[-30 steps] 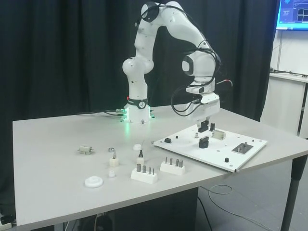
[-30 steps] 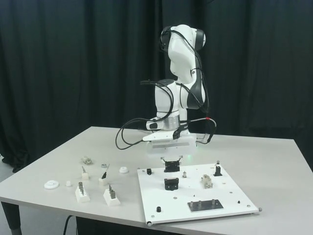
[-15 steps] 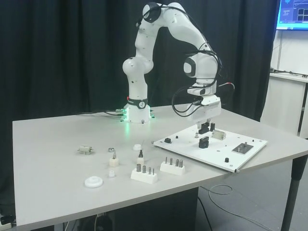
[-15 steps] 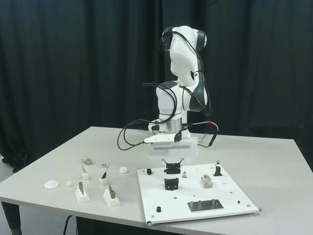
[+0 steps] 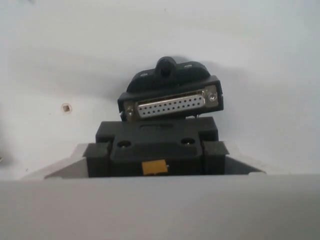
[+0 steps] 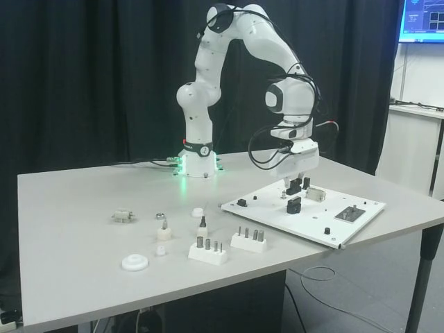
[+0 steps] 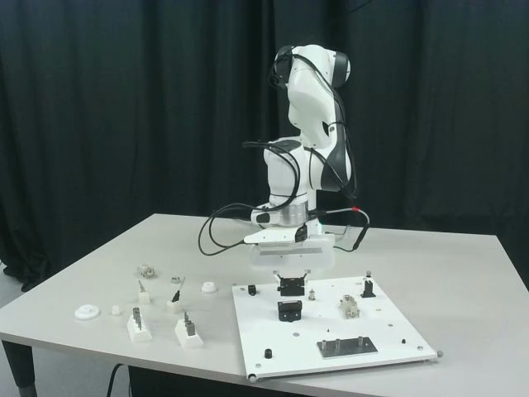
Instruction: Insert D-SUB.
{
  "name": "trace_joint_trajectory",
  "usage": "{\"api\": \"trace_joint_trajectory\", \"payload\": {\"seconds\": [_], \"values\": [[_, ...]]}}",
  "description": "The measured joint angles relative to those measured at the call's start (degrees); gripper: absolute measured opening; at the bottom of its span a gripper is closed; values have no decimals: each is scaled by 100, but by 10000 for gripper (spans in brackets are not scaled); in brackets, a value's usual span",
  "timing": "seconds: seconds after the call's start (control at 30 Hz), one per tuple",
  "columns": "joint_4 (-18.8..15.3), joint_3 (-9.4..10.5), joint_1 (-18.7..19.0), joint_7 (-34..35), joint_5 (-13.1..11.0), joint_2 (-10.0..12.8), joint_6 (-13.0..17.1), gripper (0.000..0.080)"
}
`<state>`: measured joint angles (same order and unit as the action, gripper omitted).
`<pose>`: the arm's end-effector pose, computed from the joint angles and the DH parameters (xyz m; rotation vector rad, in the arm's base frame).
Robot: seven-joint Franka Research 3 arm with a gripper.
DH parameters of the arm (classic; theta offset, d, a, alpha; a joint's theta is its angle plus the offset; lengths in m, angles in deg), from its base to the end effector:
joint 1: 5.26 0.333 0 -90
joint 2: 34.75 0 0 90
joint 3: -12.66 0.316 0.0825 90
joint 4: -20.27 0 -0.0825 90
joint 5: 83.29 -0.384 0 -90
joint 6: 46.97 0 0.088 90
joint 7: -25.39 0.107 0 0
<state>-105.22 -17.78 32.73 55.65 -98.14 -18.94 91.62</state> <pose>0.5503 0.0755 0.2761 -2.9825 0.8820 0.0126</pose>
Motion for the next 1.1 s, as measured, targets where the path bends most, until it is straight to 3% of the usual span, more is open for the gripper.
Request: {"api": "trace_joint_trajectory", "payload": {"seconds": [0.63, 1.1], "values": [[32, 33, -1, -43, 191, 53, 88, 384], [124, 32, -38, -295, 201, 174, 137, 384]]}}
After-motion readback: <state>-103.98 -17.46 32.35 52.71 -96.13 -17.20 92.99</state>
